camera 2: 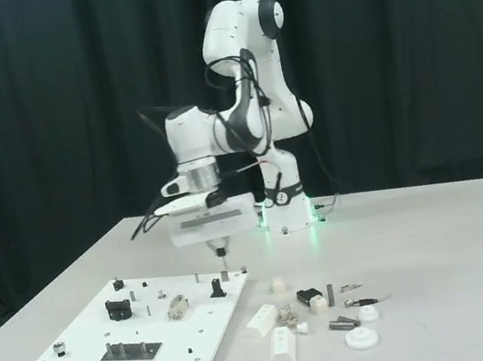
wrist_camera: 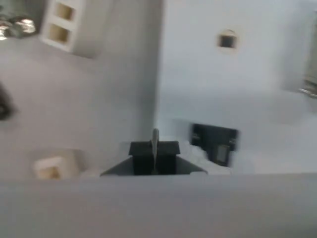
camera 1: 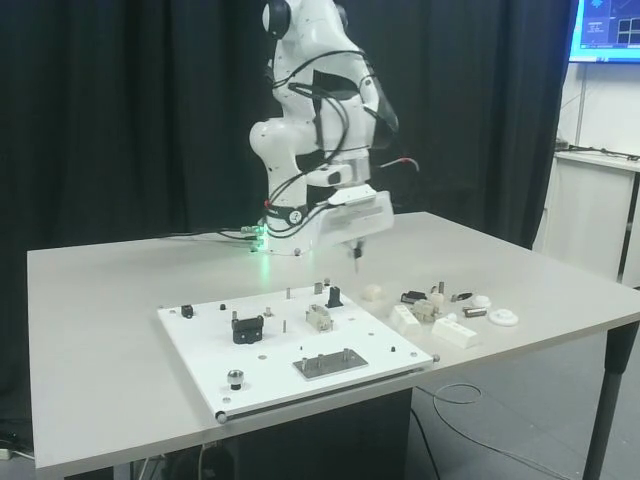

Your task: Place round peg 1.

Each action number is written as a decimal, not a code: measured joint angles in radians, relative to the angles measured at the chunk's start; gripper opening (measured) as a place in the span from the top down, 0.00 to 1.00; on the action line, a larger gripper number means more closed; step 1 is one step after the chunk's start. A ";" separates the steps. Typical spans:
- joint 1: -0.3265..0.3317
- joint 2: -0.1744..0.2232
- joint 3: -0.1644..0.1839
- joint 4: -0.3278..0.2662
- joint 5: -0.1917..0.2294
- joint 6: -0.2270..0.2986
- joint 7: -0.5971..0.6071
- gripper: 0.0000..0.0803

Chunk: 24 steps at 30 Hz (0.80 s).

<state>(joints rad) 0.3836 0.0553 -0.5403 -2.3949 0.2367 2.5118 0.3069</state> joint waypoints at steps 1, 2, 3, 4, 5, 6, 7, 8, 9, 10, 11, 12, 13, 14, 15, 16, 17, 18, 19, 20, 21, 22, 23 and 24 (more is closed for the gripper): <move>0.008 0.000 0.007 0.000 0.000 0.000 0.015 0.98; 0.016 0.000 0.015 0.000 0.000 0.000 0.032 0.98; 0.023 0.000 0.022 0.000 0.000 0.001 0.047 0.98; 0.030 0.000 0.029 0.000 0.000 0.001 0.062 0.98; 0.037 0.000 0.037 0.001 0.000 0.002 0.076 0.98; 0.045 0.001 0.044 0.001 0.000 0.004 0.091 0.98; 0.052 0.001 0.052 0.001 0.000 0.006 0.106 0.98; 0.059 0.002 0.059 0.001 0.000 0.008 0.119 0.98; 0.066 0.003 0.067 0.001 0.000 0.012 0.136 0.98; 0.073 0.003 0.075 0.001 0.000 0.014 0.151 0.98; 0.079 0.004 0.082 0.001 0.000 0.016 0.165 0.98; 0.086 0.005 0.089 0.001 0.000 0.020 0.179 0.98; 0.093 0.007 0.096 0.002 0.000 0.024 0.193 0.98; 0.099 0.009 0.103 0.003 0.000 0.031 0.207 0.98; 0.106 0.011 0.110 0.003 0.000 0.038 0.220 0.98; 0.113 0.013 0.117 0.004 0.000 0.046 0.233 0.98; 0.119 0.016 0.124 0.005 0.000 0.054 0.244 0.98; 0.126 0.020 0.131 0.007 0.000 0.062 0.257 0.98; 0.132 0.024 0.138 0.009 0.000 0.069 0.270 0.98; 0.139 0.029 0.145 0.013 0.000 0.076 0.284 0.98; 0.144 0.034 0.152 0.016 0.000 0.081 0.298 0.98; 0.150 0.040 0.158 0.020 0.000 0.086 0.311 0.98; 0.157 0.047 0.166 0.026 0.000 0.092 0.324 0.98; 0.163 0.054 0.172 0.032 0.000 0.095 0.338 0.98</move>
